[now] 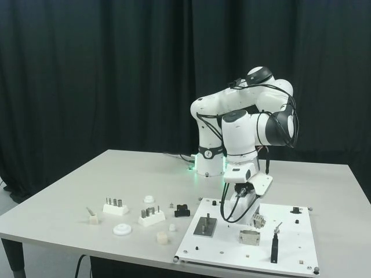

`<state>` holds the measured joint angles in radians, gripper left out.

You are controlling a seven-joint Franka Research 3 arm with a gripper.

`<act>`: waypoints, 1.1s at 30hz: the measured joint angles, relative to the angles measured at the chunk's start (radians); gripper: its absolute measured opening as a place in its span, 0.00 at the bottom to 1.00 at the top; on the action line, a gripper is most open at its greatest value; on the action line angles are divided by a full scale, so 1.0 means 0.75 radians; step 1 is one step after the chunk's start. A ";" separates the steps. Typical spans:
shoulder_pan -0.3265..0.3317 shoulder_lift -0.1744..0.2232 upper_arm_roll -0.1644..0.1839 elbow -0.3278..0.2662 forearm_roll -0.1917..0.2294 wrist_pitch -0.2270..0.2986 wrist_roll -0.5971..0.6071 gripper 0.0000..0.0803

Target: Insert waterproof.

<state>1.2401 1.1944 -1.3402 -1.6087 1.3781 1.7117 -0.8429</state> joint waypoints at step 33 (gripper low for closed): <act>0.020 0.000 0.006 -0.079 0.078 0.094 -0.228 0.39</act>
<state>1.2550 1.1944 -1.3357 -1.6678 1.4367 1.7822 -1.0140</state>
